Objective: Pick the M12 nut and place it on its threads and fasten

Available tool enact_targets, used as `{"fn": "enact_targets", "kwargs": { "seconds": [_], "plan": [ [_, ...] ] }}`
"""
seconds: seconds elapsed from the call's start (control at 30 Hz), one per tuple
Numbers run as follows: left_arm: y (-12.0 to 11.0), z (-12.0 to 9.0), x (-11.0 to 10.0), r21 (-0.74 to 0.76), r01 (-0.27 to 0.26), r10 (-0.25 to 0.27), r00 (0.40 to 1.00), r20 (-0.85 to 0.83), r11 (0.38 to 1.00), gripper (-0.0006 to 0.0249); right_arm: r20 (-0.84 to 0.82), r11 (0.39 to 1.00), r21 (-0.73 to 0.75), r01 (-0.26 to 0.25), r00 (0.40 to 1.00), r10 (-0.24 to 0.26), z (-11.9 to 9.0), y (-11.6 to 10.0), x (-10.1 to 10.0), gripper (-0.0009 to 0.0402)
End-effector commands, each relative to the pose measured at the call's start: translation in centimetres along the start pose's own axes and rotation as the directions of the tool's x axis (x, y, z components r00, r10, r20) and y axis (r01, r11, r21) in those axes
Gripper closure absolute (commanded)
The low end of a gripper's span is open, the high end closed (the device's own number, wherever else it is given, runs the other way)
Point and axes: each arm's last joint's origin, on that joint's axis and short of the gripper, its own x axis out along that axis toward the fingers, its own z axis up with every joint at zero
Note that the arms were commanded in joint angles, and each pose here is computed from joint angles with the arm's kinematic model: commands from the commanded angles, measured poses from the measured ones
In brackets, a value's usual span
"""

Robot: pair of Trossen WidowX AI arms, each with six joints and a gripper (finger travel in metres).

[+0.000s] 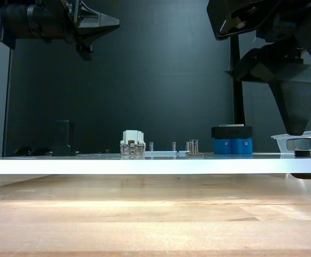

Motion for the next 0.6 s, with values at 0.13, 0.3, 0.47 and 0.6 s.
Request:
{"fn": "enact_targets", "kwargs": {
  "seconds": [0.13, 0.3, 0.47, 0.6],
  "plan": [
    [0.01, 0.01, 0.01, 0.0, 0.0, 0.0, 1.0, 0.0, 1.0, 0.0243, -0.012, 1.0, -0.001, 0.007, 1.0, -0.007, -0.27, -0.13, 0.37, 0.024],
    [0.0, 0.0, 0.01, 0.0, 0.0, 0.0, 1.0, 0.0, 1.0, 0.0243, -0.015, 1.0, -0.021, 0.008, 1.0, -0.009, -0.37, -0.1, 0.31, 0.024],
    [0.01, 0.01, 0.01, 0.0, 0.0, 0.0, 1.0, 0.0, 1.0, 0.0243, -0.017, 1.0, -0.03, 0.01, 1.0, -0.011, -0.4, -0.11, 0.34, 0.024],
    [0.0, 0.0, 0.01, 0.0, 0.0, 0.0, 1.0, 0.0, 1.0, 0.0243, -0.018, 0.999, -0.033, 0.011, 1.0, -0.011, -0.4, -0.1, 0.39, 0.024]
  ]
}}
